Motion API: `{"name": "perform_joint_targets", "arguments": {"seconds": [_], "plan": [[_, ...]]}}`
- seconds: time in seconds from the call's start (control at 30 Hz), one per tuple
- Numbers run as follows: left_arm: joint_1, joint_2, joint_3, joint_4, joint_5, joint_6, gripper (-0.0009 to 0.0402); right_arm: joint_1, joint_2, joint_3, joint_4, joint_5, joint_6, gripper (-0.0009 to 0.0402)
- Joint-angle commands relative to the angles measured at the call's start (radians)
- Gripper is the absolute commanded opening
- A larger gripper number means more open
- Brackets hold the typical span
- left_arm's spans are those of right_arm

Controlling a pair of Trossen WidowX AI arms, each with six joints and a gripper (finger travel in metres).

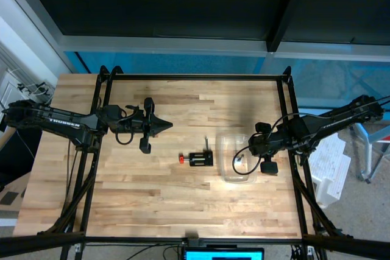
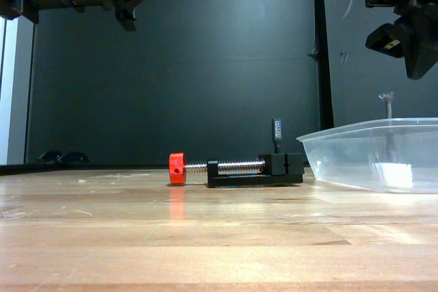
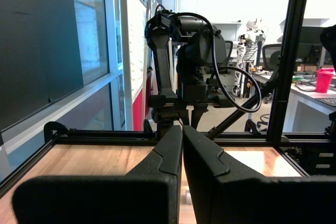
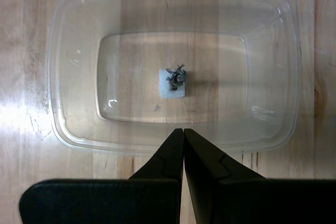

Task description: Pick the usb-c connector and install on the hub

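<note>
Wood table [image 1: 152, 199]: hub [image 1: 198, 158] beside tray [image 2: 356, 158].
I read left gripper [image 3: 182, 127] aloft, right gripper [image 4: 183, 130] over the connector [image 4: 175, 81] in the tray; both finger pairs pressed together.

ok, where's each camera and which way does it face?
High: above near edge, looking down; both arms, left claw over the table, right claw over the tray.
Low: table level, near edge, facing the hub; both claws overhead.
Left wrist: level toward the right arm; own shut claw.
Right wrist: straight down at the connector; own shut claw.
Shared: high, low, right wrist all show the tray.
</note>
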Motion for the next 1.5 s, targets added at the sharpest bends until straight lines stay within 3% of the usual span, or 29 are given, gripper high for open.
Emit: {"name": "perform_joint_targets", "arguments": {"seconds": [0.03,0.1,0.23,0.57,0.87,1.5], "plan": [[0.0,0.0,0.0,0.0,0.0,0.0,0.0,0.001,0.016,0.013,-0.006,0.006,-0.002,0.0007],[0.0,0.0,0.0,0.0,0.0,0.0,0.0,0.002,0.028,0.019,-0.006,0.029,-0.003,0.0016],[0.0,0.0,0.0,0.0,0.0,0.0,0.0,0.002,0.047,0.02,-0.006,0.037,-0.003,0.0043],[0.0,0.0,0.0,0.0,0.0,0.0,0.0,0.004,0.118,0.019,-0.003,0.037,0.0,0.014],[0.0,0.0,0.0,0.0,0.0,0.0,0.0,0.007,0.178,0.02,0.006,0.037,0.024,0.0199],[0.0,0.0,0.0,0.0,0.0,0.0,0.0,0.018,0.275,0.019,0.063,0.037,0.024,0.0213]]}}
